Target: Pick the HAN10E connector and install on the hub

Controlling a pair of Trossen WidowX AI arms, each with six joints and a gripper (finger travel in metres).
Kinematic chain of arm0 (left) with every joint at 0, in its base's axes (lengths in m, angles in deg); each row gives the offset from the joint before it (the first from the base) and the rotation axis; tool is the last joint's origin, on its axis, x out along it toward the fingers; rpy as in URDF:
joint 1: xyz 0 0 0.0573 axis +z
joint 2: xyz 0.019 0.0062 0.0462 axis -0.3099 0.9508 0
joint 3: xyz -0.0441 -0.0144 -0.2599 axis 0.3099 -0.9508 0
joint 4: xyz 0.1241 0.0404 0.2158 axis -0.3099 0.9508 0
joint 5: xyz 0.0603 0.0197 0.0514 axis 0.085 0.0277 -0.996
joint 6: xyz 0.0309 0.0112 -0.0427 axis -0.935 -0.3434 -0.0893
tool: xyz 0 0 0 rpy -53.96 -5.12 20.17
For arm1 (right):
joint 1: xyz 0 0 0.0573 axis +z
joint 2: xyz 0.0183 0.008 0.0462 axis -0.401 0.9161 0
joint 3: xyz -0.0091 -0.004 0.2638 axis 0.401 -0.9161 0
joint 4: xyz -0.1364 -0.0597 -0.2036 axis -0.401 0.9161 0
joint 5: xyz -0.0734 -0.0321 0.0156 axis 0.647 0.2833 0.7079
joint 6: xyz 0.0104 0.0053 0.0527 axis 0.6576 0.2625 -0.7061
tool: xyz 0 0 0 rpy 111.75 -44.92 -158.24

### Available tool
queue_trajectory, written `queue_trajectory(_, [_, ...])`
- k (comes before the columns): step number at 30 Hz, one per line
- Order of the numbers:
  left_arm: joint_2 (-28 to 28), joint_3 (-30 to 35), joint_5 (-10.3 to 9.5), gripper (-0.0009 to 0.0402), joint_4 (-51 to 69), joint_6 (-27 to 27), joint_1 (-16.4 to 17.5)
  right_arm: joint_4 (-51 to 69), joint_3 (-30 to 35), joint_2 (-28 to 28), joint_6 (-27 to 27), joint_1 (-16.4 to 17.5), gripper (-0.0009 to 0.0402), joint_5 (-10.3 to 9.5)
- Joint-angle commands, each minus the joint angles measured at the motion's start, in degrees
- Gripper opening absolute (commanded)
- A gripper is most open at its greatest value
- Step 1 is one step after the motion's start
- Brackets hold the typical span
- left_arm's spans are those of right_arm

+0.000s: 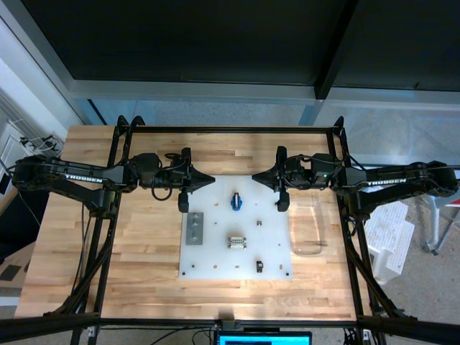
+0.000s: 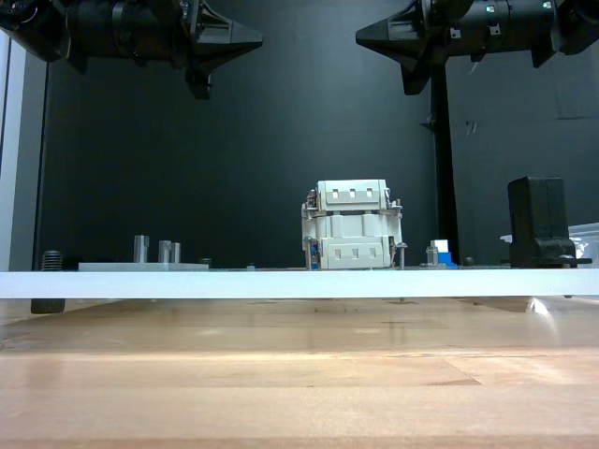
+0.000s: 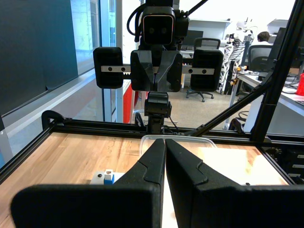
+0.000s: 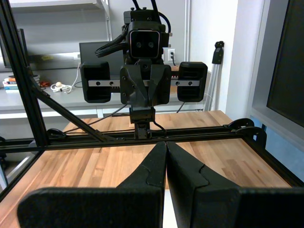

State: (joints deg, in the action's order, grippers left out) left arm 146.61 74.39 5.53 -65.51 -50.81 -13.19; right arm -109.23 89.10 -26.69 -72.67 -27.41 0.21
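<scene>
Both raised level, left gripper (image 1: 212,180) faces right gripper (image 1: 254,177).

So on the wooden table (image 1: 129,244) there's a square white plate (image 1: 215,262). A grey metal block with holes (image 1: 195,228) sits near the plate's left edge. There's a small blue piece (image 1: 236,202) toward its far side and a little black piece (image 1: 259,267) near its front edge. A clear plastic tub (image 1: 309,230) is just beside the plate's right edge. There's also a screen (image 1: 262,338) glowing blue at the table's near edge, and papers (image 1: 392,233) off past the right side.
</scene>
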Motion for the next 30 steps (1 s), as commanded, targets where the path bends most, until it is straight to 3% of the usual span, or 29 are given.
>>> queue_trajectory(1, [0.0, 0.0, 0.02, 0.0000, 0.0, 0.0, 0.0, 0.0, 0.0, 0.0, 0.0, 0.0, 0.0000, 0.02])
queue_trajectory(30, [0.0, 0.0, 0.00, 0.0000, 0.0, 0.0, 0.0, 1.1, 0.0, 0.0, 0.0, 0.0, 0.0000, 0.02])
